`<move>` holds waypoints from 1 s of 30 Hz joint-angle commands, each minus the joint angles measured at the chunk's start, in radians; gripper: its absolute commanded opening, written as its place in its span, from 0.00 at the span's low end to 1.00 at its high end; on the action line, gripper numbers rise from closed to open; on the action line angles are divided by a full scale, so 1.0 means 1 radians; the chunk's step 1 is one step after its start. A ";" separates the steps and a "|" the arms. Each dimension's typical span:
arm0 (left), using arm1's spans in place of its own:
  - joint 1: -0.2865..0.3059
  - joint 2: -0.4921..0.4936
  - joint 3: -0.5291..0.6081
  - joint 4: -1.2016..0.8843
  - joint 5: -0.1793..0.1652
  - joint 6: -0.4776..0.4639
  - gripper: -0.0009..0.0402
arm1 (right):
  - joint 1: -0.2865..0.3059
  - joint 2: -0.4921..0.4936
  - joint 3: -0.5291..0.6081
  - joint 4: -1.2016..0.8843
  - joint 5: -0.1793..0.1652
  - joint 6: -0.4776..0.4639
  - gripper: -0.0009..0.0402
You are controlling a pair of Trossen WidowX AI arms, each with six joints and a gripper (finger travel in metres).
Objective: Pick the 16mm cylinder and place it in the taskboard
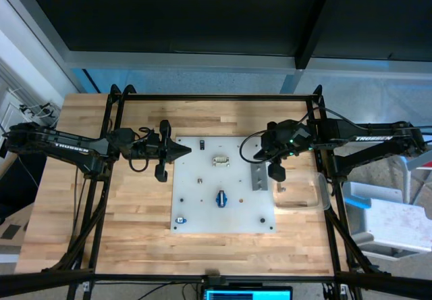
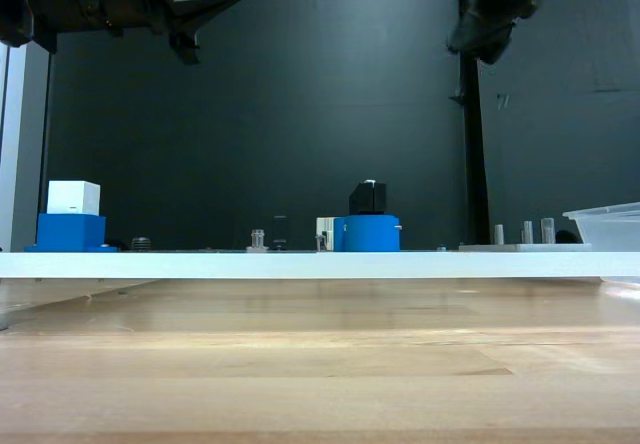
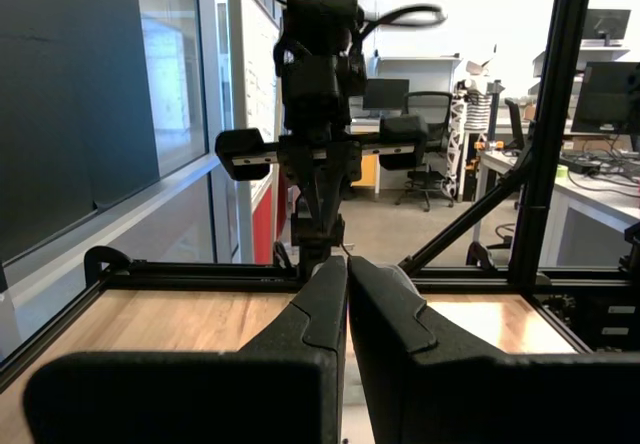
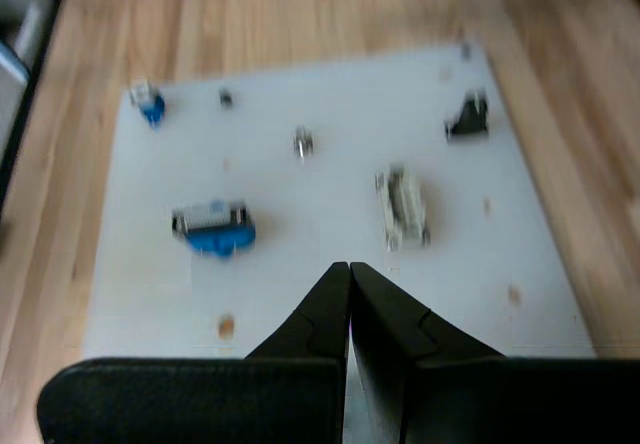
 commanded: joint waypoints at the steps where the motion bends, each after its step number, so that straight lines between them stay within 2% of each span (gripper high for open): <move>1: 0.000 0.000 0.000 0.000 0.000 0.000 0.02 | 0.003 0.010 0.039 -0.113 -0.002 0.007 0.02; 3: 0.000 0.000 0.000 0.000 0.000 0.001 0.02 | 0.005 0.009 0.057 -0.163 -0.027 0.021 0.02; 4: 0.000 0.000 0.000 0.000 0.000 0.000 0.02 | 0.006 0.009 0.071 -0.193 -0.029 0.025 0.02; 9: 0.000 0.000 0.000 0.000 0.000 0.000 0.02 | 0.031 0.030 0.126 -0.355 -0.025 0.039 0.02; 17: 0.000 0.000 0.000 0.000 0.000 0.001 0.02 | 0.087 0.059 0.175 -0.492 -0.024 0.064 0.02; 21: 0.000 0.000 0.000 0.000 0.000 0.000 0.02 | 0.103 0.060 0.179 -0.560 -0.025 0.079 0.02; 30: 0.000 0.000 0.000 0.000 0.000 0.000 0.02 | 0.183 0.060 0.179 -0.658 -0.024 0.122 0.02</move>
